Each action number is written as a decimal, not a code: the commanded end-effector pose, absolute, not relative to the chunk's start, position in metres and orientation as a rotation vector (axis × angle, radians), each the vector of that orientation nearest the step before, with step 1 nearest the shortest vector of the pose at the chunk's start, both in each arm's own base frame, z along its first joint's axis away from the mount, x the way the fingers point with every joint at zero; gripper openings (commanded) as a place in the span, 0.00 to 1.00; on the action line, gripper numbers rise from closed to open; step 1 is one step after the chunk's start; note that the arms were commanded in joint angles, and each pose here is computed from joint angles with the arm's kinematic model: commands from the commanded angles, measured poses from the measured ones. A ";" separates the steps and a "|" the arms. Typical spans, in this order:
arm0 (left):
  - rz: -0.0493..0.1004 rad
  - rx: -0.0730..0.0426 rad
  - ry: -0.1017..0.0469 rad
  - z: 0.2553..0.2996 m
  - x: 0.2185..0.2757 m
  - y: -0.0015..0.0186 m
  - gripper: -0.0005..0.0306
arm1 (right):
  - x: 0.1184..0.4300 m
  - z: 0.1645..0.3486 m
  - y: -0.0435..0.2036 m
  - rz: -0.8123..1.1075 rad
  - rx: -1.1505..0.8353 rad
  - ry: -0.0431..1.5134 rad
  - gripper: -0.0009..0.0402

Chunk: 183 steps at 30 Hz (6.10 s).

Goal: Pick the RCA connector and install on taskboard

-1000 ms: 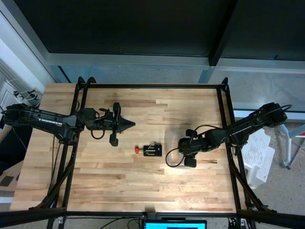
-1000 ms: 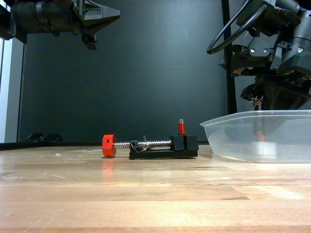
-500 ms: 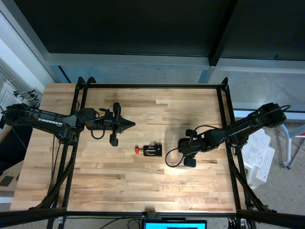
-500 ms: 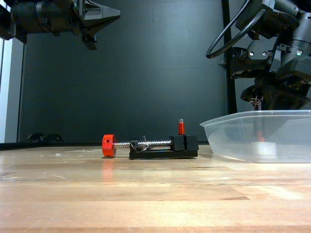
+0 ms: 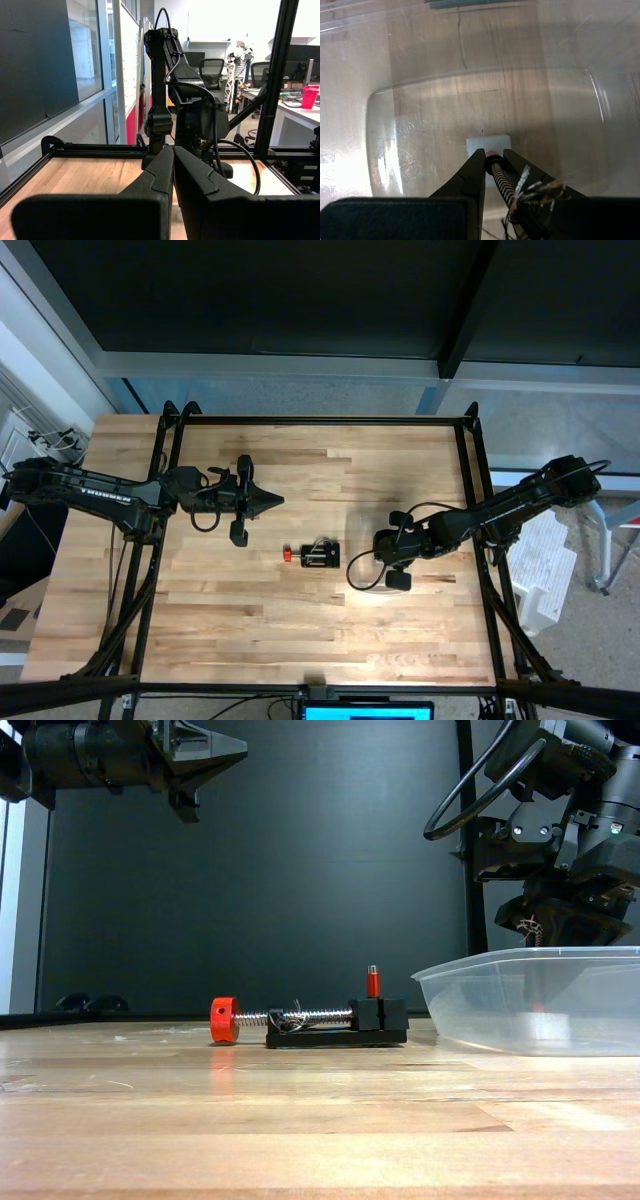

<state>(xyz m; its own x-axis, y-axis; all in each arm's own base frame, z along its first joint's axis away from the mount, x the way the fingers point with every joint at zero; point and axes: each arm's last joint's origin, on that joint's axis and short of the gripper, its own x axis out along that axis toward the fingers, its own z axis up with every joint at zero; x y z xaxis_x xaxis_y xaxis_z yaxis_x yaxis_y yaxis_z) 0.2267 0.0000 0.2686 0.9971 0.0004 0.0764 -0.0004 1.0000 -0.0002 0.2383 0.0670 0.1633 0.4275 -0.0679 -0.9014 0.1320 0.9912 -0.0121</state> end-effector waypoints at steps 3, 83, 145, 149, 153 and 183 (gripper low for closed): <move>0.000 0.000 -0.076 0.2686 0.2268 0.0000 0.02 | 0.239 0.164 0.067 -0.124 0.064 1.120 0.04; 0.000 0.000 -0.076 0.2686 0.2268 0.0000 0.02 | 0.352 0.231 0.071 -0.124 -0.009 1.132 0.02; 0.000 0.000 -0.076 0.2685 0.2269 0.0000 0.02 | 0.369 0.203 0.070 -0.134 -0.007 1.144 0.02; 0.000 0.000 -0.076 0.2685 0.2269 0.0000 0.02 | 0.369 0.203 0.070 -0.135 -0.007 1.145 0.02; 0.000 0.000 -0.076 0.2685 0.2269 0.0000 0.02 | 0.368 0.203 0.070 -0.136 -0.006 1.145 0.02; 0.000 0.000 -0.076 0.2685 0.2269 0.0000 0.02 | 0.363 0.218 0.069 -0.129 0.002 1.110 0.35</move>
